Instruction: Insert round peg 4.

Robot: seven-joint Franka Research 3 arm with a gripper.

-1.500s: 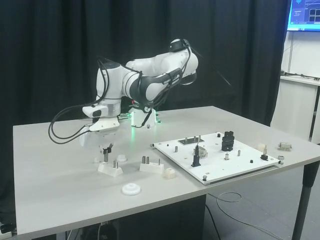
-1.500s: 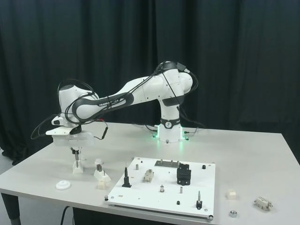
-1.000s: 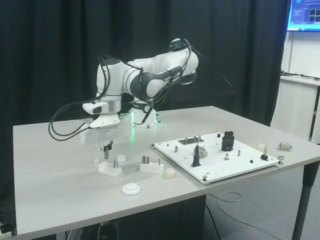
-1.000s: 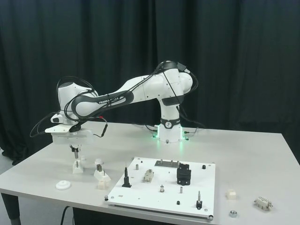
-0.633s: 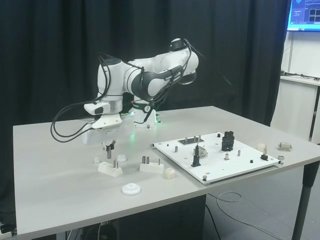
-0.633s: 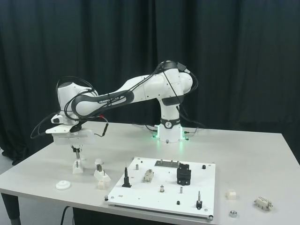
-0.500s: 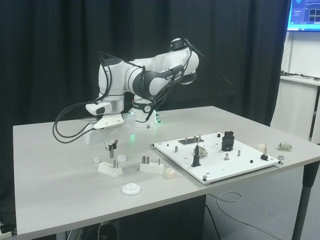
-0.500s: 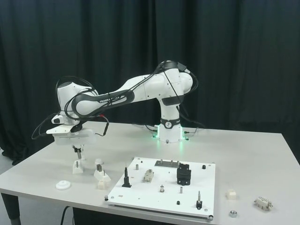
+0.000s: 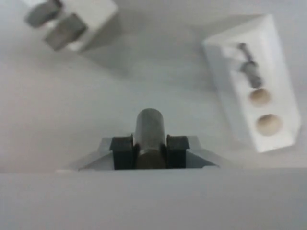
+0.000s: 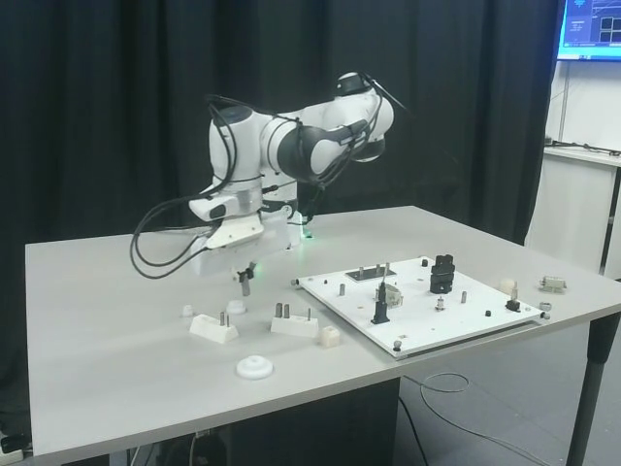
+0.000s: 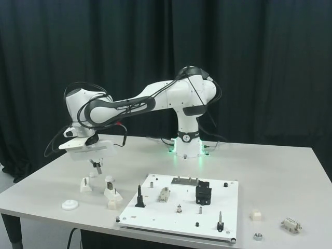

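Note:
A grey round peg (image 9: 150,124) stands upright between the black pads (image 9: 123,151) of my gripper (image 9: 150,149), which is shut on it. In the room views the gripper (image 10: 245,276) (image 11: 97,166) hangs above the table, between the white peg holders and the white assembly board (image 10: 417,311) (image 11: 181,207). The long white holder (image 9: 252,81) (image 10: 213,327) (image 11: 85,185) shows two empty holes and one thin peg. A second white holder (image 9: 72,21) (image 10: 294,323) (image 11: 110,192) carries two grey pegs.
A white disc (image 10: 254,367) (image 11: 69,205) and a small white cube (image 10: 330,337) lie near the front edge. The board bears black fixtures (image 10: 443,275) and several small posts. Loose connectors (image 11: 290,224) lie at the table's far side. The arm's base (image 11: 188,148) stands at the back.
The gripper rose from the long white holder with the peg in it. It then moved sideways toward the assembly board, away from the holder.

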